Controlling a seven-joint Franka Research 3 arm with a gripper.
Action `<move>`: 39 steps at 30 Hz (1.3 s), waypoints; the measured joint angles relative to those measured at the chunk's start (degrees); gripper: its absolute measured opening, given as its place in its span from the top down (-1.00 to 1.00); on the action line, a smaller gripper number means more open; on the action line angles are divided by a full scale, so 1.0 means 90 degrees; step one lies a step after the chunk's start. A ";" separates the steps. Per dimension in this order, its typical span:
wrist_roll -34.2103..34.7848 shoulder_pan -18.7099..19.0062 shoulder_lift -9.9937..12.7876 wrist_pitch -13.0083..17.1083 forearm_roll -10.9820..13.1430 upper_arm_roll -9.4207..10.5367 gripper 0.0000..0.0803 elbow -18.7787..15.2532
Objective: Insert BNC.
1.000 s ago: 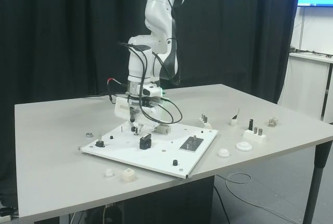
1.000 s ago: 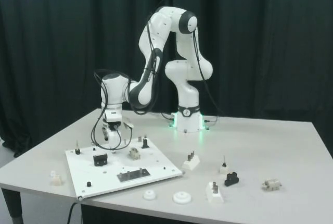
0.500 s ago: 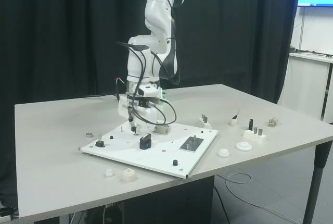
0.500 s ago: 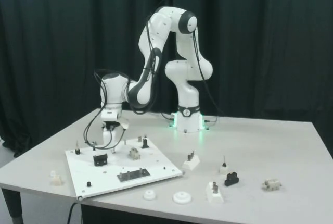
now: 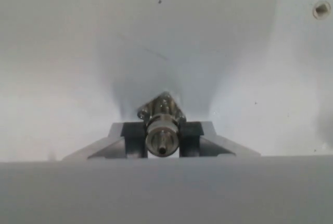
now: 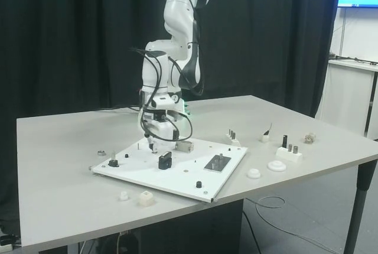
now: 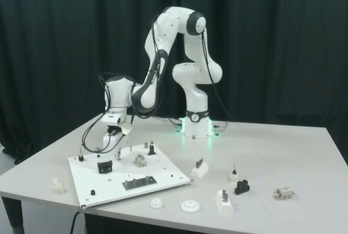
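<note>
In the wrist view a grey metal BNC connector (image 5: 162,130) sits end-on between my black fingertips (image 5: 134,139), which press on both of its sides. A small screwed flange (image 5: 161,108) shows just beyond it, over the white board (image 5: 78,67). In the room views my gripper (image 6: 152,140) (image 7: 112,134) hangs a little above the back left part of the white board (image 6: 177,174) (image 7: 109,185). It points down. The connector itself is too small to make out there.
On the board stand a black block (image 6: 164,160) (image 7: 105,166), a grey metal plate (image 6: 217,161) (image 7: 137,182) and small posts. Loose white parts (image 6: 144,198), white rings (image 6: 276,165) (image 7: 190,207) and small fixtures (image 7: 241,186) lie on the grey table.
The hand has risen from the board and turned about its vertical axis. Its cables have swung with it. Nothing else on the board or table has moved.
</note>
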 joint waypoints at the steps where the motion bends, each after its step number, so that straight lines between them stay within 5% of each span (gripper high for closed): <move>1: 0.0077 0.0000 -0.0005 0.0017 0.0047 0.0000 0.68 -0.0012; 25: 0.2423 0.0005 -0.0073 0.0150 0.0846 -0.0030 0.68 -0.0156; 39: 0.4520 0.0017 -0.0111 0.0251 0.1283 -0.0030 0.68 -0.0243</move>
